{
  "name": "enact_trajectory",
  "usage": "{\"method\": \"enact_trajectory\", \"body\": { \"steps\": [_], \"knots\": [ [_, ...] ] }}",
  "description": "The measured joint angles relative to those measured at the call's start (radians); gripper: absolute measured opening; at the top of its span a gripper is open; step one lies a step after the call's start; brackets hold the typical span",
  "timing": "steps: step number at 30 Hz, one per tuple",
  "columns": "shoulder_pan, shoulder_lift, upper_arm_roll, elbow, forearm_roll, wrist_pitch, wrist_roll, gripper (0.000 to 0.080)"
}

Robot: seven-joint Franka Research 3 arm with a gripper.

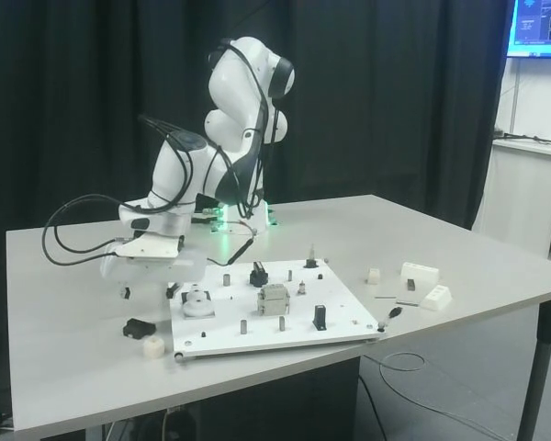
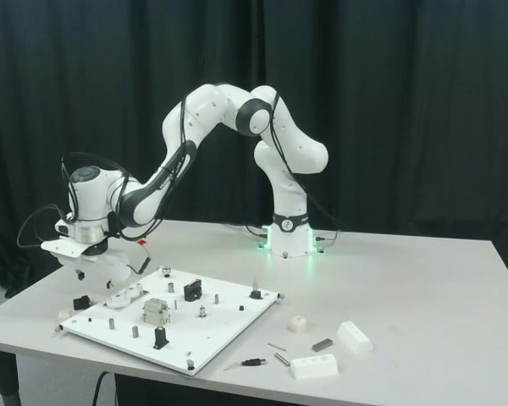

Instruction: Remove BNC.

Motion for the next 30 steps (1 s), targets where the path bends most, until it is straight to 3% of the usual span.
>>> {"method": "enact_trajectory", "body": {
  "steps": [1,14,30],
  "knots": [
    [0.0,0.0,0.0,0.008,0.0,-0.011,0.0,0.0772],
    [-0.005,0.0,-0.001,0.093,-0.001,-0.135,-0.011,0.0799],
    [-0.005,0.0,-0.001,0.122,-0.001,-0.17,-0.015,0.08]
  ]
}}
